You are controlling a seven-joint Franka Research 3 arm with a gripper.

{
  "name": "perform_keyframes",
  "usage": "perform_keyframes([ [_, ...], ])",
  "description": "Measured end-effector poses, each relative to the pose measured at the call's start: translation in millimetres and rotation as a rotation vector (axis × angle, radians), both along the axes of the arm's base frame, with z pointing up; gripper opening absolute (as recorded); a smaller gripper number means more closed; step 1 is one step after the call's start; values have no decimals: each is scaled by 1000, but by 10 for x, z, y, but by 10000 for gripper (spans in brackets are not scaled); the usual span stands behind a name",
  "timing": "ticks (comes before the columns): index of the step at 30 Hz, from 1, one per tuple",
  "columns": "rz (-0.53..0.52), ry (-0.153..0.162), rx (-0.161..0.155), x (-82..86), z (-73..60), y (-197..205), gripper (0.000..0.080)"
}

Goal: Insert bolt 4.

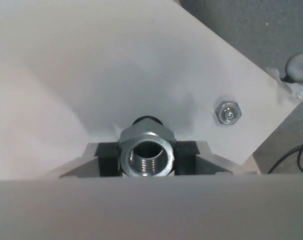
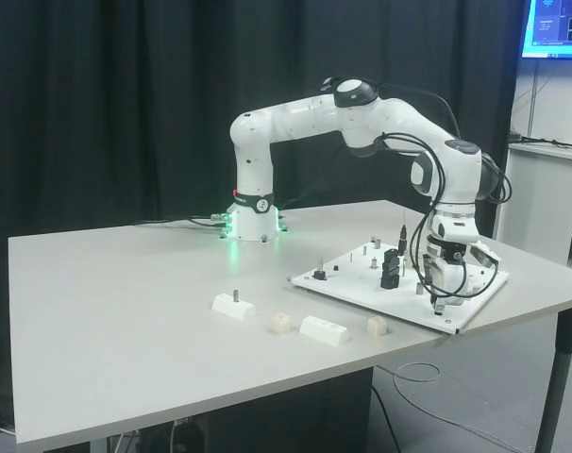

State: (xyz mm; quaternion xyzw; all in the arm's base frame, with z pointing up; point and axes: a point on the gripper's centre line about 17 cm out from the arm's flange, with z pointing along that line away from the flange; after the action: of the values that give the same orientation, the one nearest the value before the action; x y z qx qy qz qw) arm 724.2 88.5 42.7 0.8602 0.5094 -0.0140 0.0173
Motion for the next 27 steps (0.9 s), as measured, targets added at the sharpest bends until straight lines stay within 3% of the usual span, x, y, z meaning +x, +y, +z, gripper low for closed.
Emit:
perform_keyframes([
  [27,-14,1,2,-5,-10,10,225],
])
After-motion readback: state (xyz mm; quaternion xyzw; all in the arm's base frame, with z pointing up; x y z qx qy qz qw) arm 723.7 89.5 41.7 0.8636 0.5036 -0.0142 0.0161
